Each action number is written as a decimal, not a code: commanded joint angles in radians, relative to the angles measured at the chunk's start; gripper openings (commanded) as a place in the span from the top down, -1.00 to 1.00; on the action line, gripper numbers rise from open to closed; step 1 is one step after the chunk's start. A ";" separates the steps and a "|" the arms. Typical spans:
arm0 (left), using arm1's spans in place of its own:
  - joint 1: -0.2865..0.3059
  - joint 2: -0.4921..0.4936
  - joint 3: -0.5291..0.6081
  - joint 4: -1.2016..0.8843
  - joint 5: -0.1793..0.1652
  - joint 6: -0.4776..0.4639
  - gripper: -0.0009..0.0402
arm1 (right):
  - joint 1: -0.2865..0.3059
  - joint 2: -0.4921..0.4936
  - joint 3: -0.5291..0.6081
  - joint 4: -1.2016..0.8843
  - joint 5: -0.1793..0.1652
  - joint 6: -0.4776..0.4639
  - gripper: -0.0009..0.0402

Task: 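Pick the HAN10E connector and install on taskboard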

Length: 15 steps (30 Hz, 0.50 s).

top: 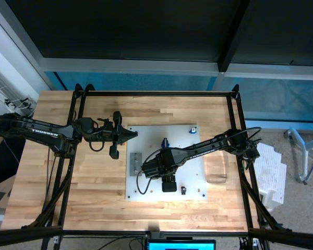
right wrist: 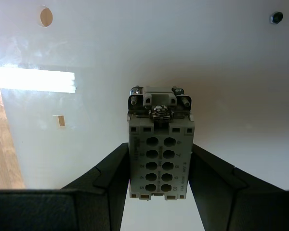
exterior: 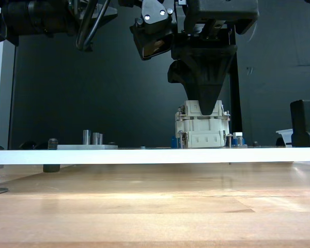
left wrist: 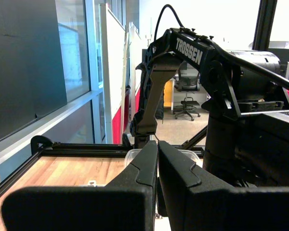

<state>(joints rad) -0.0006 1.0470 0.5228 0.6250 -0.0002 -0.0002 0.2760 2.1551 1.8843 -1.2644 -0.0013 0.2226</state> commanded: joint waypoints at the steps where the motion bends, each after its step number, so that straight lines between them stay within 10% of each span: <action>1: 0.000 0.000 0.000 0.001 0.000 0.000 0.95 | 0.000 -0.005 0.003 0.000 0.000 -0.003 0.54; 15: 0.000 0.000 0.000 0.000 0.000 0.000 0.95 | 0.001 -0.005 -0.055 0.075 0.001 0.008 0.54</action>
<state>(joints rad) -0.0002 1.0470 0.5228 0.6254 -0.0006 0.0002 0.2760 2.1441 1.8290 -1.1965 -0.0010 0.2256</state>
